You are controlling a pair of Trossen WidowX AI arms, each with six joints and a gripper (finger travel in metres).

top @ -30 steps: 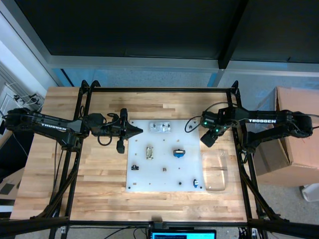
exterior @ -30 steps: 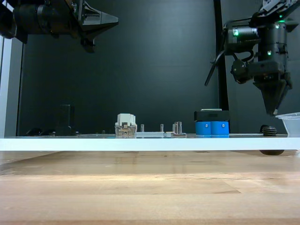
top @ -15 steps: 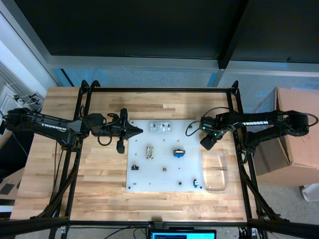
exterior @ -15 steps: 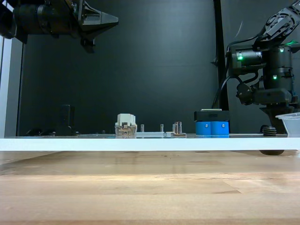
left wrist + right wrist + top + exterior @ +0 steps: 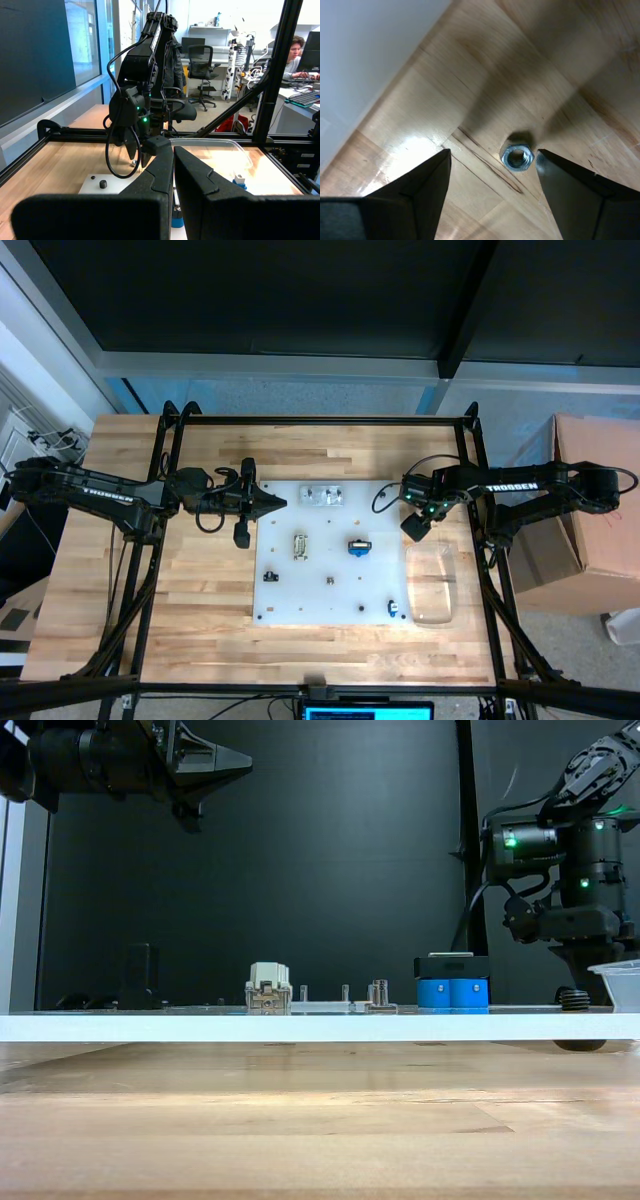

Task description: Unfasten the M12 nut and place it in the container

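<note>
Silver hex nut (image 5: pixel 516 157) lies free on the wooden tabletop (image 5: pixel 470 90), between the right claw's (image 5: pixel 493 155) wide-spread jaws (outside the clear plastic container (image 5: pixel 430 590)). Looks light, hard, slick: pinch across its flats. Left claw (image 5: pixel 280 503), closed, hovers over the white board's (image 5: pixel 320 585) left edge.

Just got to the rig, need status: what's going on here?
The right gripper hangs low over the wooden table beside the white board, fingers open either side of a small silver nut lying free on the wood, outside the clear plastic container. The short black ribbed stud looks bare. The left gripper hovers shut above the board's left edge.
</note>
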